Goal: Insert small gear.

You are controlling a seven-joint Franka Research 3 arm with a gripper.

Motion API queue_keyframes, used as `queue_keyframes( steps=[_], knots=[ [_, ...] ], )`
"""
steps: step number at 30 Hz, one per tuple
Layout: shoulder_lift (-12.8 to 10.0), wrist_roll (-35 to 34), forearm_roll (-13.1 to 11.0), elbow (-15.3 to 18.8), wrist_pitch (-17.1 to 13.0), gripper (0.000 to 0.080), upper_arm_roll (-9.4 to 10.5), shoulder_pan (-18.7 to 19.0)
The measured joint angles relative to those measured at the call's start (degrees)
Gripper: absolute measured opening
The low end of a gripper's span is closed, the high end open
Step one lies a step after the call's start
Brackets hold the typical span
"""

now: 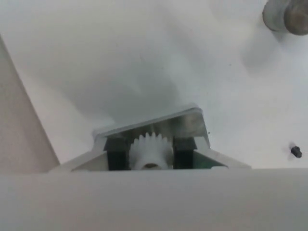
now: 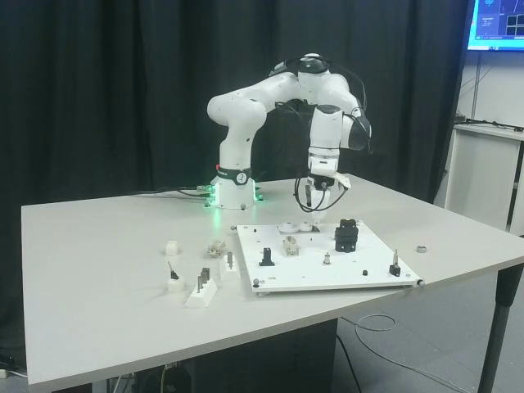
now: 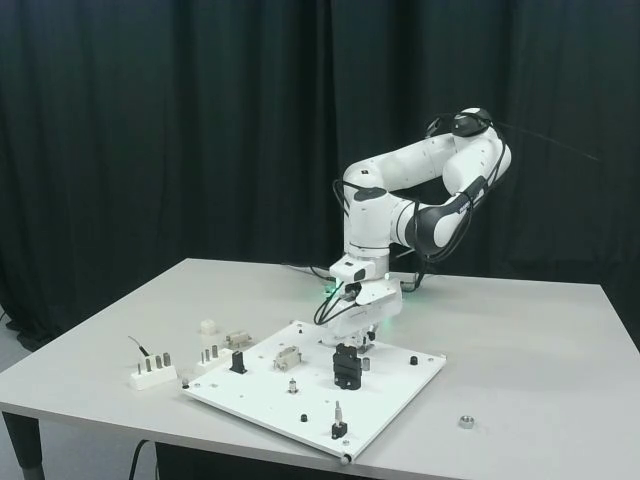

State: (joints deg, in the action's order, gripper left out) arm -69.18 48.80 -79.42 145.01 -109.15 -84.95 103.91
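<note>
- The gripper [image 1: 152, 156] is closed on the gear [image 1: 151, 150]: in the wrist view a black finger pad [image 1: 116, 153] presses each side of the white toothed wheel.
- The gear sits between the fingertips, teeth visible along its upper edge and a bore at its centre; it is clear of the surface below.
- In the first room view the gripper [image 2: 315, 195] hangs above the far edge of the white board [image 2: 344, 278], with the arm [image 2: 246, 110] arched over from its base at the rear of the table [image 2: 90, 262].
- In the second room view the gripper [image 3: 362, 318] is just above and behind the black block [image 3: 347, 368] on the board [image 3: 400, 395].
- Whether the gear is directly over a peg cannot be told from either room view.
- The wrist view shows the board surface beneath the fingers, a grey round part [image 1: 285, 15] near one corner of the frame and a small black screw [image 1: 296, 152] off to one side.
- The board carries several small fixtures: the black block [image 2: 345, 236], a short black bracket [image 2: 266, 257] and upright pins [image 2: 395, 264] near the front edge.
- Beside the board, on the table, lie white holders with pins [image 2: 201, 288], a small white cube [image 2: 171, 246] and a metal connector [image 2: 216, 246].
- A lone nut [image 3: 465, 422] lies on the table [image 3: 540, 330] near the board's corner.
- Green light glows at the arm's base [image 2: 232, 190].
</note>
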Motion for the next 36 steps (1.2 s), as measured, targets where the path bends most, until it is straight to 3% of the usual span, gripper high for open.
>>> queue_keyframes(
  steps=[16,28,36],
  knots=[
    [0.0,3.58,0.0,-0.03,0.0,0.0194,0.07,-0.02],
    [0.0,-4.1,-0.59,0.01,0.53,0.0194,0.06,-0.55],
    [0.0,-3.87,-0.68,-0.05,0.7,0.0194,0.04,-0.67]
  ],
)
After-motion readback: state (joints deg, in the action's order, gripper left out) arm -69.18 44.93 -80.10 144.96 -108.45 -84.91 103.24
